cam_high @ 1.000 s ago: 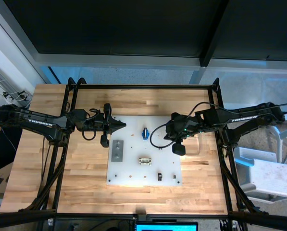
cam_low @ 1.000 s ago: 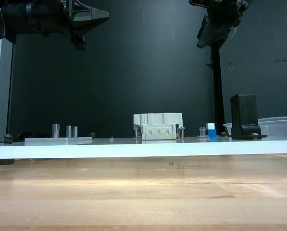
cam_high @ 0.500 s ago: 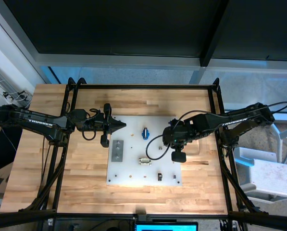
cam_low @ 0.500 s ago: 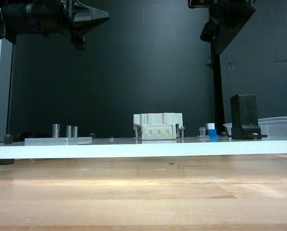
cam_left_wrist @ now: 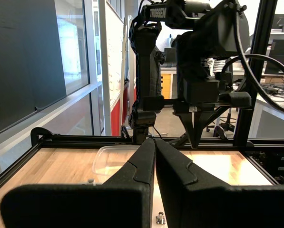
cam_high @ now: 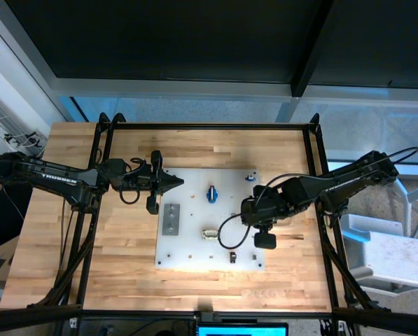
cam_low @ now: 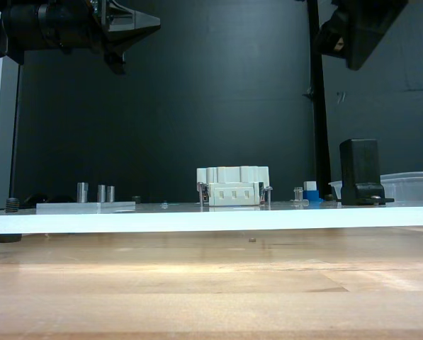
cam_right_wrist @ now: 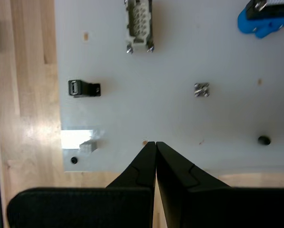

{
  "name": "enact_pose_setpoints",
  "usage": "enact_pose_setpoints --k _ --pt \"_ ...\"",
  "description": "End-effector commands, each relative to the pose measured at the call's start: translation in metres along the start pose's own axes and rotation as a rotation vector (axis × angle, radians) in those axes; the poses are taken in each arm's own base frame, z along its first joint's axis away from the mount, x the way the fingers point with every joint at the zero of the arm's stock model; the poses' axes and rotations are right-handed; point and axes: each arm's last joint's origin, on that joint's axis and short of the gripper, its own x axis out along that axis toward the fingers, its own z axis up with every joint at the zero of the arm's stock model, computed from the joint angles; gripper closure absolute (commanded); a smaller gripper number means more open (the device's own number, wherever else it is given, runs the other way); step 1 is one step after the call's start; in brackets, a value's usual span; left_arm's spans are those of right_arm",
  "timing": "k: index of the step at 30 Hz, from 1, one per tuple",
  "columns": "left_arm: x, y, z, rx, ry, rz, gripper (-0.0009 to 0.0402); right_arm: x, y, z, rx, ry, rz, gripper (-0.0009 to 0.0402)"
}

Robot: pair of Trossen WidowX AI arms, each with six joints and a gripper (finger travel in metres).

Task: Pick the 16mm bar from the taskboard and place it in the container

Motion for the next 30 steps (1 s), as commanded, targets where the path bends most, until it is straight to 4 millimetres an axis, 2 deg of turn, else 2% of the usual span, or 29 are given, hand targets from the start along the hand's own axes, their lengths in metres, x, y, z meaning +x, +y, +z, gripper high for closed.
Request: enact_pose_setpoints --k 1,12,25,30 --pt "0.0 0.0 0.0 0.0 0.0 0.0 0.0393 0.002 0.007 -0.004 -0.002 0.014 -0.015 0.0393" --pt "0.0 0.0 0.0 0.0 0.0 0.0 0.0393 0.019 0.035 -0.013 -0.03 0.07 -0.017 0.0393" --pt "0.0 0.0 0.0 0.0 0.0 0.0 0.0393 0.039 0.059 -0.021 -0.039 0.137 -0.024 0.0393" --pt "0.0 0.0 0.0 0.0 0.0 0.0 0.0393 0.044 0.065 -0.022 -0.049 0.137 -0.019 0.0373"
